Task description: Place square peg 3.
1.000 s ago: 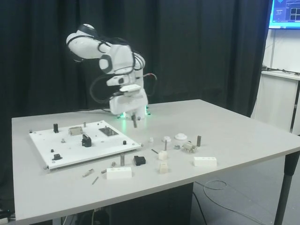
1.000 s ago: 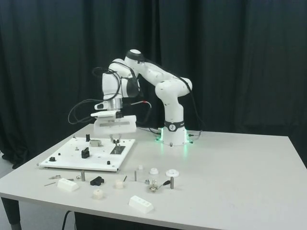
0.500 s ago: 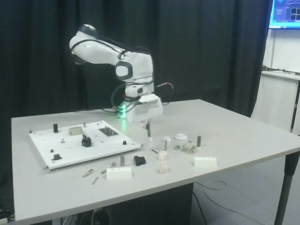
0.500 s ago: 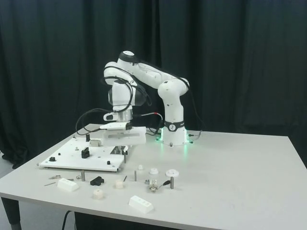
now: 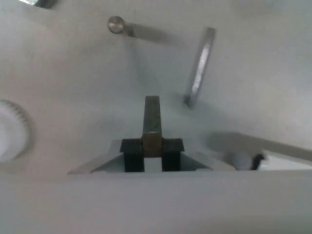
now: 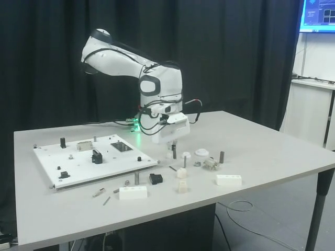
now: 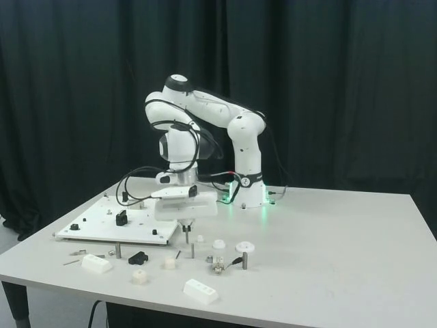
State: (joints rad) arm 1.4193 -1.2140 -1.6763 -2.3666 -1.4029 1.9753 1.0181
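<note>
The white arm (image 7: 205, 113) bends down over the grey bench (image 7: 328, 239), and its gripper (image 5: 152, 155) hangs low just beside the near corner of the white board (image 6: 78, 162). The jaws pinch square peg 3 (image 5: 151, 122), a slim grey bar of square section, by its upper end; it hangs upright from the black fingers (image 5: 131, 155) and its lower end is close above the bench, though the pictures do not settle whether it touches. In the second room view the peg (image 7: 187, 234) shows as a short dark stick below the gripper, off the board's edge.

In the wrist view a thin grey pin (image 5: 199, 66) lies flat on the bench near the peg's tip, a round-headed post (image 5: 116, 24) stands farther off, and a white toothed wheel (image 5: 12, 130) sits to one side.

In the first room view small loose parts lie around the gripper: a white disc (image 6: 202, 152), a dark upright peg (image 6: 222, 156), two white blocks (image 6: 229, 180) (image 6: 133, 193) and a black piece (image 6: 155, 179). Green light glows at the arm's base (image 7: 225, 199).
</note>
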